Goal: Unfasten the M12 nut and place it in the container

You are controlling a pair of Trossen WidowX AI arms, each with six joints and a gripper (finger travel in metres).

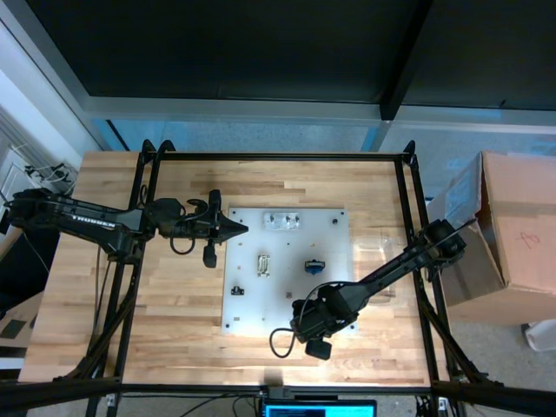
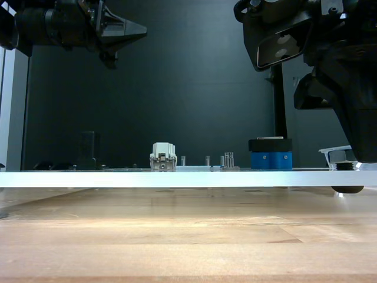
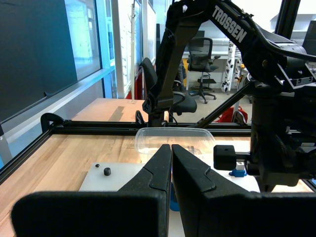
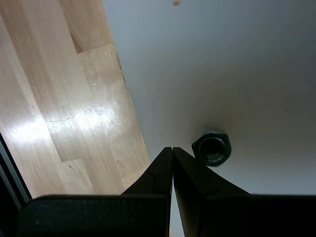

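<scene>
**Unfastening stage, nut not yet gripped.** At the left, the left gripper (image 1: pixel 241 228) hangs high over the far left edge of the flat white task board (image 1: pixel 261 308). Its fingers are pressed together on nothing.

Toward the board's near right edge, the small silver hexagonal M12 nut (image 4: pixel 212 147) sits on top of its short black ribbed stud (image 2: pixel 349 167). The low view shows ribs below the nut, so it is on its stud and not run fully down.

The right gripper (image 4: pixel 173 149) is low over the board with its fingers closed tip to tip and empty, just beside the nut and not around it.

Further right, the clear plastic container (image 3: pixel 148 136) stands on the wooden tabletop (image 1: pixel 182 304) off the board's right side. No nut is seen in it.

You are judged to be at the start of the task: the nut has yet to come off. The next move calls for parting the right gripper's fingers and re-centring them over the hexagon. Then you would close on its flats and turn it up off the stud.
</scene>
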